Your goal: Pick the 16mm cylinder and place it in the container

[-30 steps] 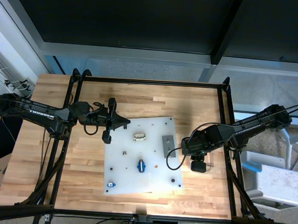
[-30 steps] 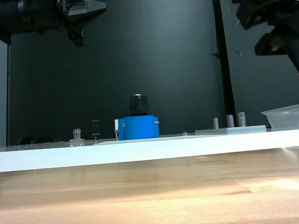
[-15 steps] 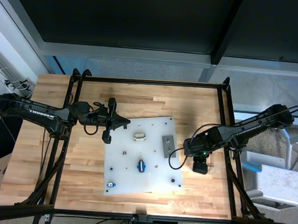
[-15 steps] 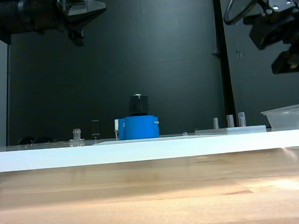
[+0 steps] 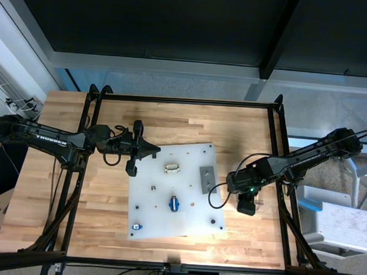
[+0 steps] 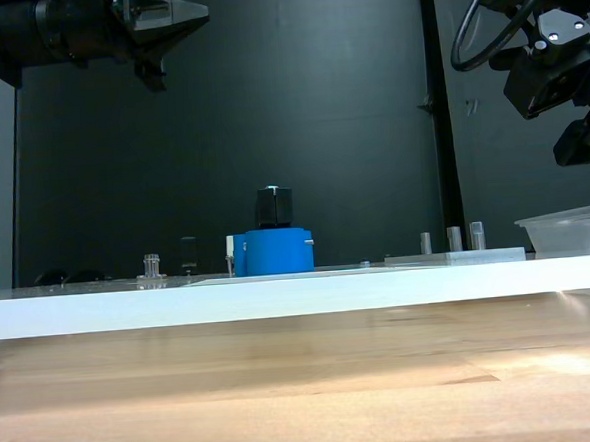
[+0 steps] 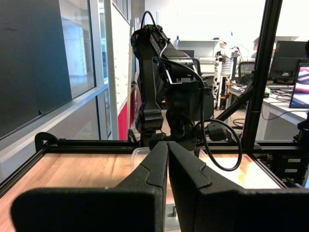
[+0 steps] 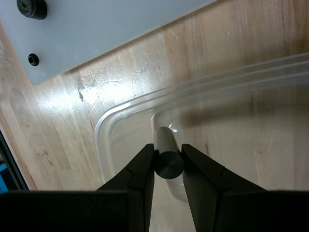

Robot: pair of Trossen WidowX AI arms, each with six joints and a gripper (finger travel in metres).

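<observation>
2 pincers on this rig: which one has the job? — Visitor

My right pincer (image 8: pixel 167 151). It is clenched on the 16mm cylinder (image 8: pixel 168 163) and hangs over the container (image 8: pixel 103 126), which sits on the tabletop (image 5: pixel 251 252) just beside the white board (image 5: pixel 161 204). My left pincer (image 7: pixel 167 147) is parked high over that board's left edge, its fingers pressed together on nothing. — Me

So which step is this? — Visitor

The placing, I judge. The pick is done. The cylinder is up in the air, inside the container's outline near 1 rounded corner, and as far as I can tell it is clear of the floor. — Me

Which way does it point? — Visitor

Its long axis runs nearly along my wrist camera's line of sight, down toward the container's floor, leaning a little. 1 dark round end faces the camera and the other end aims into the container. My fingers (image 8: pixel 140 169) pinch it across its width, close to the upper end. — Me

And next? — Visitor

I reckon a short drop lower, then a release so it lands inside the rim. It hangs near the corner wall, so I would want it well inside before letting go. A round metal piece may roll or bounce on clear plastic. — Me
</observation>
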